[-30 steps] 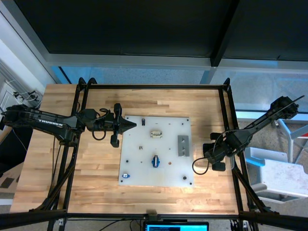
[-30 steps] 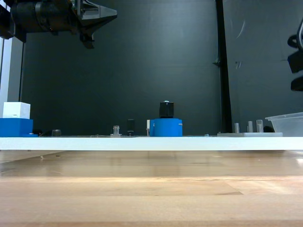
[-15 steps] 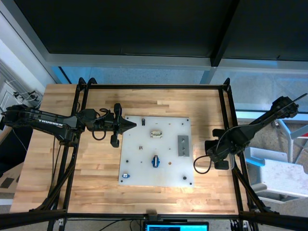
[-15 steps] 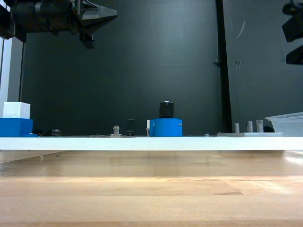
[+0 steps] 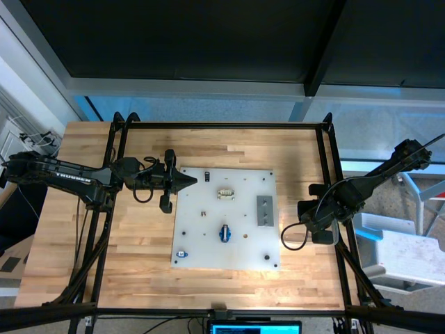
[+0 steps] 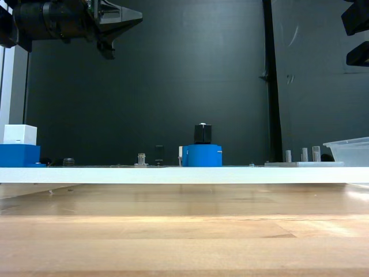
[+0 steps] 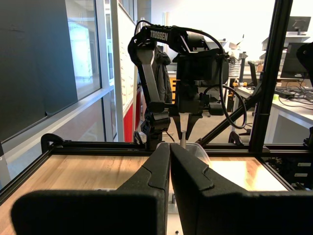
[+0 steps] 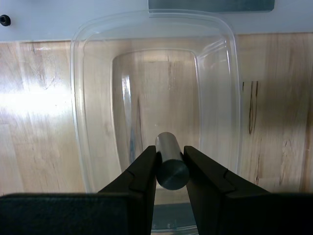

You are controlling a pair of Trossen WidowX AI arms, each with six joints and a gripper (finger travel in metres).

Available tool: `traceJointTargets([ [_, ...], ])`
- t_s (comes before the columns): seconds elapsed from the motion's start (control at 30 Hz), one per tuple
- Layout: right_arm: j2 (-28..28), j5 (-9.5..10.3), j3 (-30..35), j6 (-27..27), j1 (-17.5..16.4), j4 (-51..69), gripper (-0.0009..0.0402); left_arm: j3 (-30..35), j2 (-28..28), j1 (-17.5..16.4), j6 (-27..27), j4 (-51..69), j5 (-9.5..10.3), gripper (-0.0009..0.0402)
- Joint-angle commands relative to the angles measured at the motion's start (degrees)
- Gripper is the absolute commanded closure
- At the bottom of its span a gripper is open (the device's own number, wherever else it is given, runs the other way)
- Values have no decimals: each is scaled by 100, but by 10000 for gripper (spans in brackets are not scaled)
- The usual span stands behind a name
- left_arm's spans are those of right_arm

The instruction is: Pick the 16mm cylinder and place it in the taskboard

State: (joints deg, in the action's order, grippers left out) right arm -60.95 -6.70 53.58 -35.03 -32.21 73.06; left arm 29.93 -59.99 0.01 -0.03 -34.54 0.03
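Your left gripper [image 5: 186, 179] hangs above the taskboard's [image 5: 208, 240] 10 o'clock edge, its fingers [image 7: 156, 171] pressed together on nothing. The taskboard lies flat on the tabletop [image 5: 139, 278], with a blue connector [image 5: 224, 233] near its centre and a grey metal block [image 5: 265, 210] toward 3 o'clock. Your right gripper [image 8: 169, 157] is off the board at 3 o'clock, raised over the clear tray [image 8: 78, 98]. It is clamped on the 16mm cylinder [image 8: 171, 169], which is held above the tray.

Wooden table [image 5: 139, 271] w/ white taskboard [image 5: 201, 240] lying flat near ctr; clear plastic tray [image 6: 349, 153] on the wood at board's R edge
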Motion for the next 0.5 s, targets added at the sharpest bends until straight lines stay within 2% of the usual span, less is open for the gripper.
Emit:
traceJointTargets([
  [0.03, -26, 0, 2, -2, 4, -63, 370, 2, -2, 0, 0, 0, -2, 393],
  [0.27, -306, 7, 122, 20, 87, -273, 370, 2, -2, 0, -2, 0, -2, 393],
  [0.5, -848, 2, 597, 262, 317, -310, 370, 2, -2, -2, -2, 0, -2, 393],
])
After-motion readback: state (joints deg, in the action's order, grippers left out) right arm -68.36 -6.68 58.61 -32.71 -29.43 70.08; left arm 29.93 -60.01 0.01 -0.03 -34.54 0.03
